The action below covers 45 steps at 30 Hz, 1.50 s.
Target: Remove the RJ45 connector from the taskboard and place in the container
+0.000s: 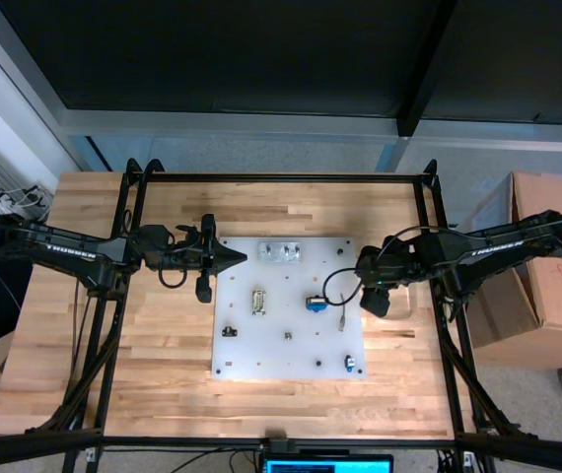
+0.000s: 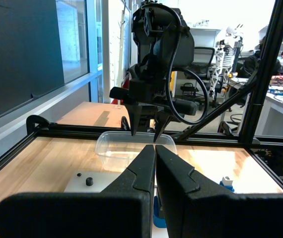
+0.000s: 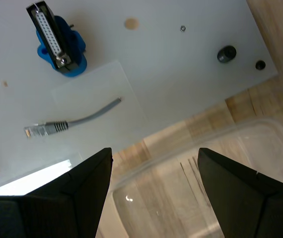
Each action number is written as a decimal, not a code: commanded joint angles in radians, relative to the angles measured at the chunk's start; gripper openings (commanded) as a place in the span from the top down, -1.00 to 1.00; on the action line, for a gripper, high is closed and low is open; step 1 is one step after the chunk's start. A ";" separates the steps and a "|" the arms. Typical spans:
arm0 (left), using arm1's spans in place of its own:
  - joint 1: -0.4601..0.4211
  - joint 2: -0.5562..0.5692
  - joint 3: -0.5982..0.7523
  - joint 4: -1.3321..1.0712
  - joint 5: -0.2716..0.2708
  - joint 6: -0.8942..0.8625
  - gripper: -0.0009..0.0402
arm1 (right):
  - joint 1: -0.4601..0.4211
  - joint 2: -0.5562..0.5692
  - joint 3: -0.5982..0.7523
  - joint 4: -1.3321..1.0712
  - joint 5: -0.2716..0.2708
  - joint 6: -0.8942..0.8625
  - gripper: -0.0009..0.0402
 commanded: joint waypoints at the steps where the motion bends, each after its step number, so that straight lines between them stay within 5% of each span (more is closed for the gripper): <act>1: 0.000 0.000 0.000 0.000 0.000 0.000 0.96 | 0.001 -0.002 0.000 0.000 0.000 0.002 -0.20; 21: 0.000 0.000 0.000 0.000 0.000 0.000 0.96 | 0.095 0.054 0.025 0.018 -0.030 -0.032 -0.20; 35: 0.000 0.000 0.000 0.000 0.000 0.000 0.96 | 0.169 0.253 0.096 0.095 -0.087 -0.945 -0.16; 41: 0.000 0.000 0.000 0.000 0.000 0.000 0.96 | 0.172 0.344 0.163 0.103 -0.220 -1.118 -0.06; 45: 0.000 0.000 0.000 0.000 0.000 0.000 0.96 | 0.173 0.395 0.192 0.103 -0.219 -1.186 0.01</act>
